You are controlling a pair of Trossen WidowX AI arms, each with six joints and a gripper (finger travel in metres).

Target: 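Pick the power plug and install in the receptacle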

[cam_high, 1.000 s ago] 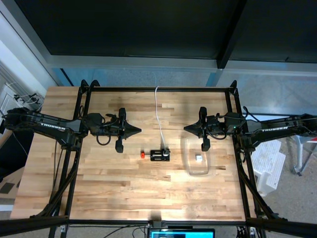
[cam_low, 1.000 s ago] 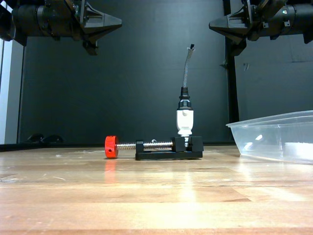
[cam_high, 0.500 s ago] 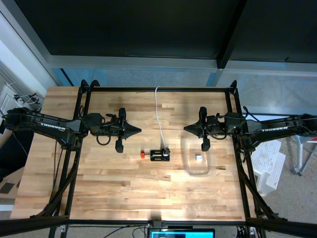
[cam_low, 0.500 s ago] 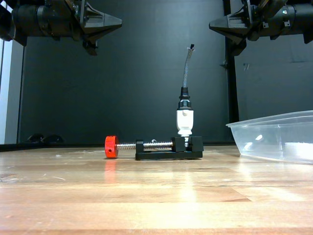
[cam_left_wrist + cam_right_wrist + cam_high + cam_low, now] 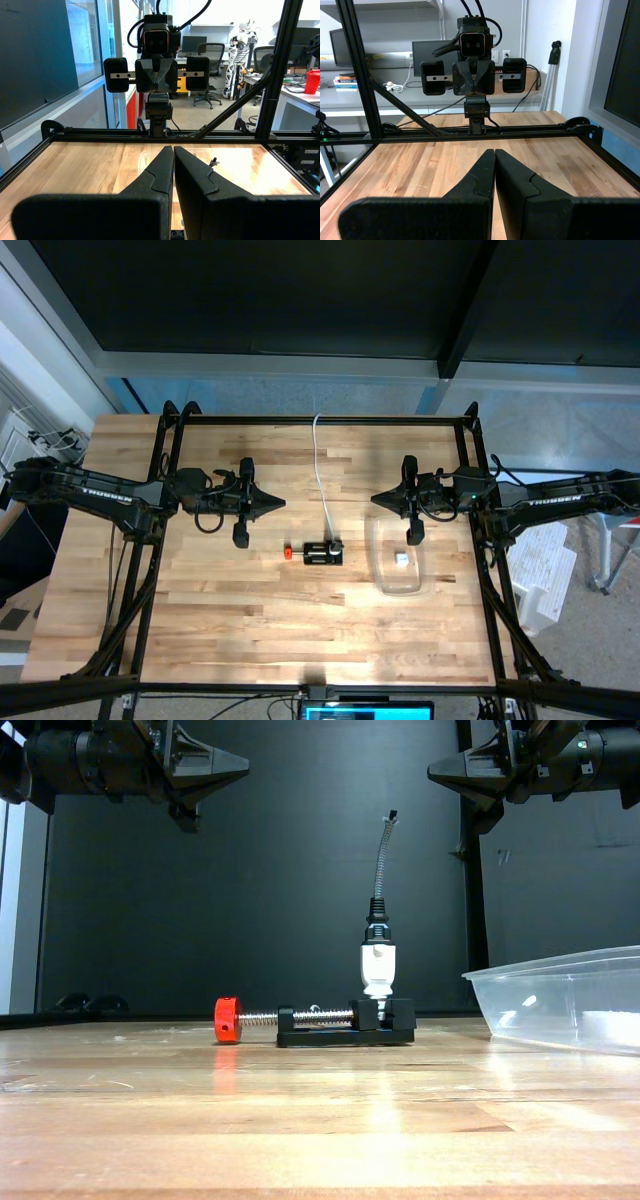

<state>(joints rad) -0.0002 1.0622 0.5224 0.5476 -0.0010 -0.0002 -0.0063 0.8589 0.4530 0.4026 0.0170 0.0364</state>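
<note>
Pale wooden bench (image 5: 250, 630): left gripper (image 5: 280, 503) and right gripper (image 5: 376, 499) hover mid-frame, both closed, empty. White square receptacle (image 5: 377, 965) stands in a black mini-vise (image 5: 345, 1025) at centre. Tiny black power plug I cannot find (maybe in the clear tray (image 5: 560, 995)); locate it first.

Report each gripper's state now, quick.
Left gripper: shut, empty, raised over the table left of the vise.
Right gripper: shut, empty, raised over the table right of the vise.

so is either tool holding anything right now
Nothing is held. The left tool and right tool are both shut and empty, high above the table, either side of the mini-vise.
</note>
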